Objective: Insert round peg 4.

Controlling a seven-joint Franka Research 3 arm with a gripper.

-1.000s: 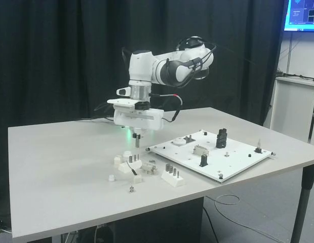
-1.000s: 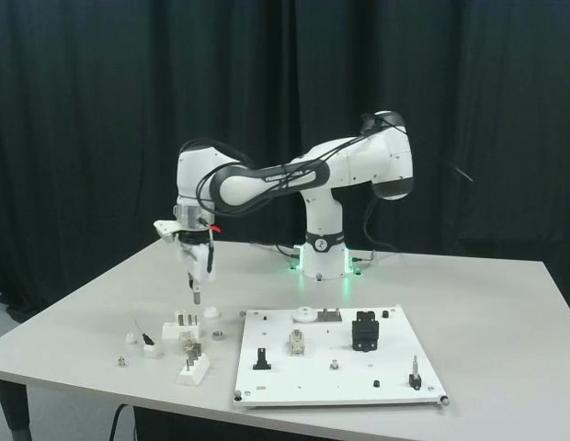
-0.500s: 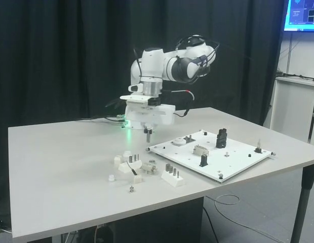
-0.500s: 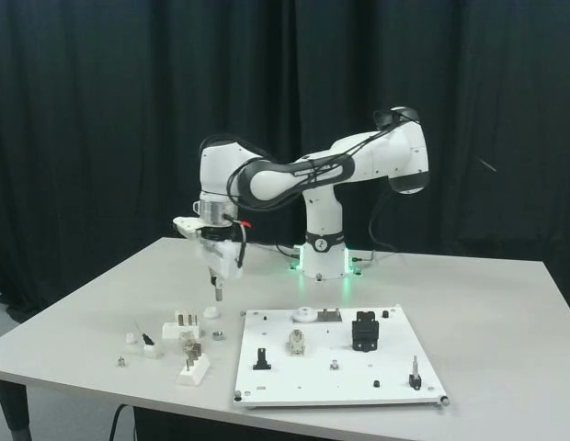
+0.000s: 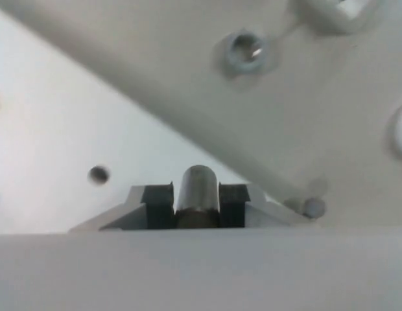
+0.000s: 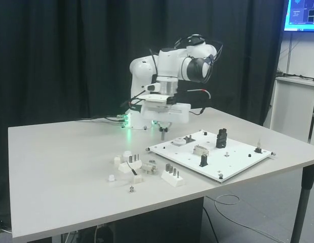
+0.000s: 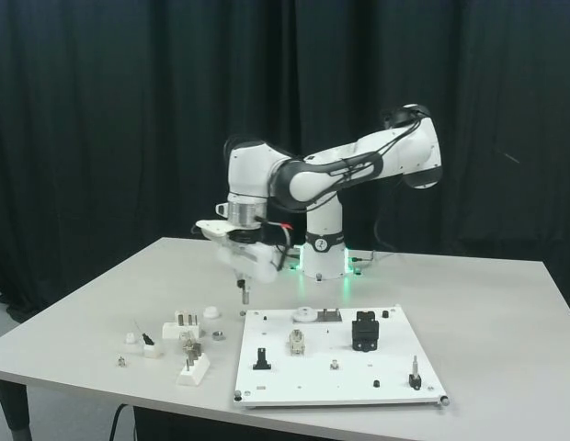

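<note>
Above the grey table (image 6: 61, 152), at the near corner of the white board (image 7: 395, 386), hangs the white arm (image 7: 359, 170); its gripper (image 6: 163, 132) has both fingers clamped on the round peg (image 5: 198, 194), held upright, off the surface.

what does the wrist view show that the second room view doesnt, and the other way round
Only the wrist view shows the peg clamped between two black fingers, with a small hole in the white board and a nut on the grey table below.

Only the second room view shows the whole arm, its green-lit base and the white holders of loose parts beside the board.

Both show the tool holding the peg above the board's corner.
</note>
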